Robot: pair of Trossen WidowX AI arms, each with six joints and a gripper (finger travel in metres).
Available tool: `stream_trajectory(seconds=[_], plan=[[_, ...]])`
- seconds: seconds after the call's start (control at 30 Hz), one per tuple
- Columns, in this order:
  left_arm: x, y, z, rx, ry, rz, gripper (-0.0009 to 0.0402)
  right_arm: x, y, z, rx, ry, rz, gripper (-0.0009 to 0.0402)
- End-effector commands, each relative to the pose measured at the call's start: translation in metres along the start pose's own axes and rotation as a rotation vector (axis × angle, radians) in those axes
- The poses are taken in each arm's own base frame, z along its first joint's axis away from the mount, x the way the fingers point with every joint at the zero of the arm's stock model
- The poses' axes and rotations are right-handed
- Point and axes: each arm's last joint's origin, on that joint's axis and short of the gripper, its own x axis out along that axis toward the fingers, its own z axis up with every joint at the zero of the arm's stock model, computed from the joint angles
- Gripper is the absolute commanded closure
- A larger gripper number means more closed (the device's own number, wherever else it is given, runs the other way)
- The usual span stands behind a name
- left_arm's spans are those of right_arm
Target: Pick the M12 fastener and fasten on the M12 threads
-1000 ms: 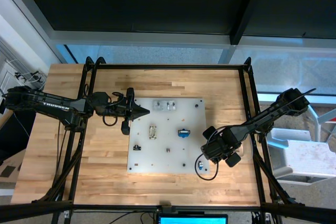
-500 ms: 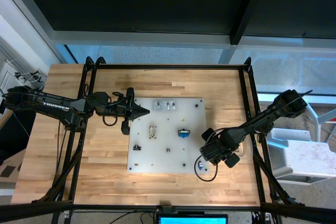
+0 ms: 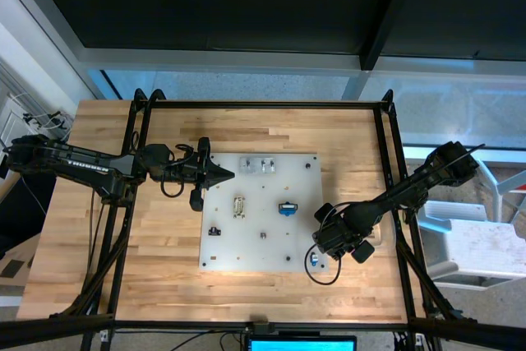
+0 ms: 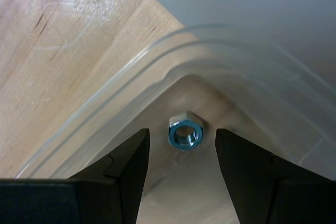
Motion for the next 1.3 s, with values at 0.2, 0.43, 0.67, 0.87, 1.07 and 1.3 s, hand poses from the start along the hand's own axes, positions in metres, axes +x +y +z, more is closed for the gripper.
stream_trajectory(seconds=[0.2,0.43,0.67,0.87,1.07,1.3], plan=[[0.0,0.0,0.0,0.0,-0.001,0.0,0.0393,0.007,0.0,-0.002,-0.008,-0.016,-0.004,0.0219],[0.0,0.0,0.0,0.0,-0.001,0.0,0.0393,0.012,0.001,-0.005,-0.012,-0.02,-0.005,0.022],[0.0,0.0,0.0,0.0,-0.001,0.0,0.0393,0.013,0.001,-0.005,-0.014,-0.028,-0.007,0.0223],[0.0,0.0,0.0,0.0,-0.001,0.0,0.0393,0.012,0.0,-0.004,-0.014,-0.034,-0.007,0.0255],[0.0,0.0,0.0,0.0,-0.001,0.0,0.0393,0.012,0.0,-0.004,-0.013,-0.039,-0.005,0.0305],[0.0,0.0,0.0,0.0,-0.001,0.0,0.0393,0.012,0.0,-0.003,-0.014,-0.048,0.014,0.0352]])
